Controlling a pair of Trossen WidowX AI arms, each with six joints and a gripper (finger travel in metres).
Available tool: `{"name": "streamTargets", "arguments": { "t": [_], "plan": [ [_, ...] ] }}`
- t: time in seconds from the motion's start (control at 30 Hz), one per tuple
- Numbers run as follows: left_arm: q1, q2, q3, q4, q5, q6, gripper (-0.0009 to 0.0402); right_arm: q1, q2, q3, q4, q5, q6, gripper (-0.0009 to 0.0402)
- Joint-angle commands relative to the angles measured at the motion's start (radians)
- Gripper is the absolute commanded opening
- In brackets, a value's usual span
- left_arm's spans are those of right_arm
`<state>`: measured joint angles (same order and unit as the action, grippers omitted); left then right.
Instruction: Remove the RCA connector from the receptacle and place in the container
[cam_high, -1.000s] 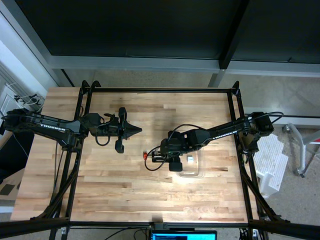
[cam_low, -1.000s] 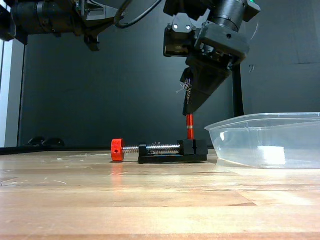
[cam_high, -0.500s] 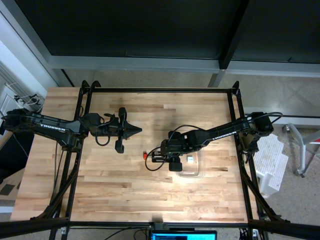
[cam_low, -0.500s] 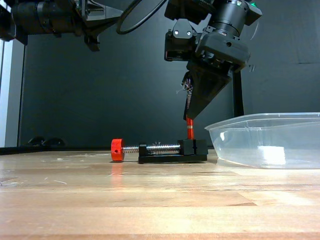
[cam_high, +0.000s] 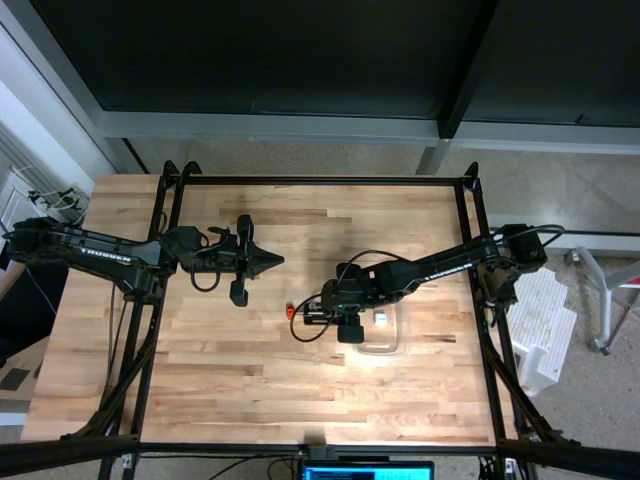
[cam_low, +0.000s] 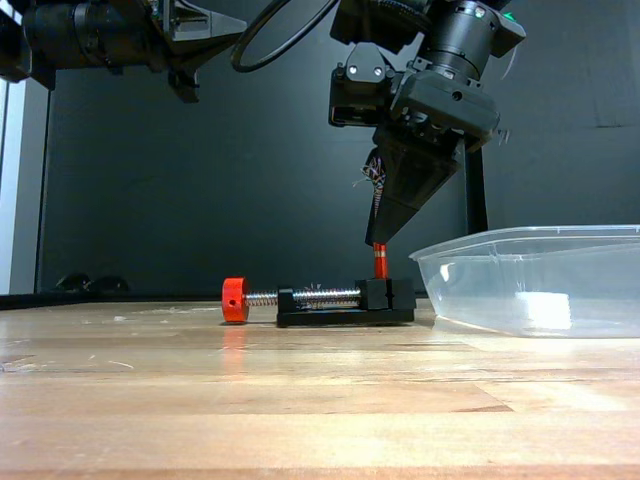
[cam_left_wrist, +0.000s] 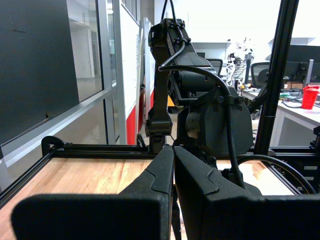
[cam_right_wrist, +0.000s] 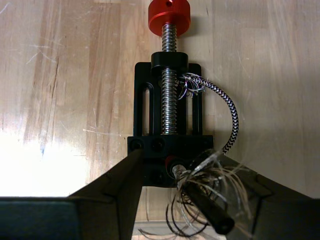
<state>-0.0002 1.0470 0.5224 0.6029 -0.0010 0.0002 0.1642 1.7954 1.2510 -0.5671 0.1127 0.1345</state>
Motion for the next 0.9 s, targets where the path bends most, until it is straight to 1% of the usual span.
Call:
{"name": "streamTargets", "arguments": {
  "t": [0.03, 0.3, 0.5, 0.73, 0.9],
  "plan": [
    [0.000, 0.000, 0.000, 0.000, 0.000, 0.000, 0.0000, 0.000, 0.000, -0.001, 0.000, 0.000, -0.002, 0.0128],
    [0.000, 0.000, 0.000, 0.000, 0.000, 0.000, 0.0000, 0.000, 0.000, -0.013, 0.000, 0.000, -0.001, 0.0067],
    [0.000, 0.000, 0.000, 0.000, 0.000, 0.000, 0.0000, 0.000, 0.000, -0.013, 0.005, 0.000, -0.001, 0.0031],
    [0.000, 0.000, 0.000, 0.000, 0.000, 0.000, 0.0000, 0.000, 0.000, -0.013, 0.011, 0.000, 0.000, 0.0006],
    [0.000, 0.000, 0.000, 0.000, 0.000, 0.000, 0.0000, 0.000, 0.000, -0.013, 0.011, 0.000, 0.000, 0.0001]
  ]
}}
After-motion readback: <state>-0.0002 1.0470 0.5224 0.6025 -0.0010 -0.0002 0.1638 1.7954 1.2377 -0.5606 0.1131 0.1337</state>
